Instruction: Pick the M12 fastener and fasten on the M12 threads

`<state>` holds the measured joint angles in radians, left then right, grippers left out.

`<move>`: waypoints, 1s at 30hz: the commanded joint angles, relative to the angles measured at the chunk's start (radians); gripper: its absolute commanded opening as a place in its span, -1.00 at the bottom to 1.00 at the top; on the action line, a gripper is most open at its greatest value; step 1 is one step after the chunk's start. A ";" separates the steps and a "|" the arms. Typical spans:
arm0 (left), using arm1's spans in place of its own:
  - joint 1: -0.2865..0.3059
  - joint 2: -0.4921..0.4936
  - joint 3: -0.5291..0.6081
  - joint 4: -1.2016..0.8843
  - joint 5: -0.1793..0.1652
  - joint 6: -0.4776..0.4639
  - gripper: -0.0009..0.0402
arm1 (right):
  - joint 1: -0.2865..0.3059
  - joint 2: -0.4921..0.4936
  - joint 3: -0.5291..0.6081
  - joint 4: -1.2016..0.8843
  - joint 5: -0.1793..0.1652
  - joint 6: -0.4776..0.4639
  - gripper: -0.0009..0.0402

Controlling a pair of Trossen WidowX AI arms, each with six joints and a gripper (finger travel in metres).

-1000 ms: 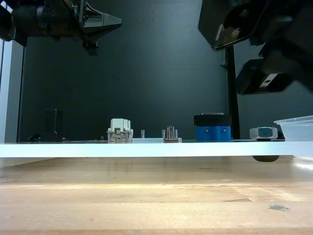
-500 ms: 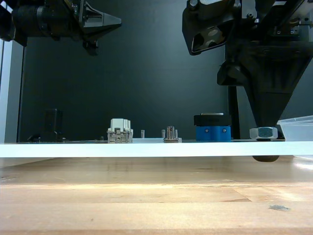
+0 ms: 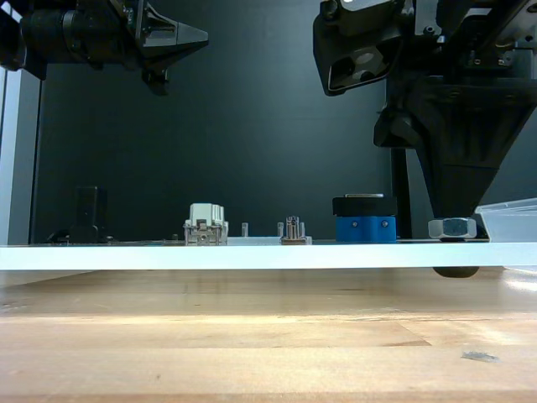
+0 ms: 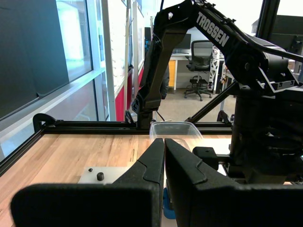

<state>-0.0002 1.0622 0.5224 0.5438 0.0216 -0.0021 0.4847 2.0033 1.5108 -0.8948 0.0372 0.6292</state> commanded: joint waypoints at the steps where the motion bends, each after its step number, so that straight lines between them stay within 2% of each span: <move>1: 0.000 0.000 0.000 0.000 0.000 0.000 -0.96 | 0.000 0.001 -0.002 0.010 -0.155 -0.039 -0.96; 3: 0.000 0.000 0.000 0.000 0.000 0.000 -0.96 | 0.000 0.001 -0.002 0.010 -0.268 -0.069 -0.96; 5: 0.000 0.000 0.000 0.000 0.000 0.000 -0.96 | 0.000 0.001 -0.002 0.008 -0.325 -0.090 -0.96; 10: 0.000 0.000 0.000 0.000 0.000 0.000 -0.96 | 0.000 -0.001 -0.002 0.004 -0.314 -0.095 -0.96; 16: 0.000 0.000 0.000 0.000 0.000 0.000 -0.96 | 0.000 -0.001 -0.002 0.004 -0.244 -0.086 -0.96; 18: 0.000 0.000 0.000 0.000 0.000 0.000 -0.96 | -0.001 -0.001 -0.002 0.003 -0.201 -0.083 -0.96; 21: 0.000 0.000 0.000 0.000 0.000 0.000 -0.96 | -0.001 -0.005 -0.002 -0.004 -0.110 -0.071 -0.96; 23: 0.000 0.000 0.000 0.000 0.000 0.000 -0.96 | -0.001 -0.006 -0.002 -0.010 -0.063 -0.058 -0.96; 26: 0.000 0.000 0.000 0.000 0.000 0.000 -0.96 | -0.001 -0.006 -0.002 -0.013 -0.032 -0.056 -0.96; 30: 0.000 0.000 0.000 0.000 0.000 0.000 -0.96 | 0.000 -0.003 -0.002 -0.011 0.026 -0.031 -0.96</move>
<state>-0.0002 1.0622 0.5228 0.5438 0.0216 -0.0021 0.4843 1.9980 1.5089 -0.9073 0.0456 0.5911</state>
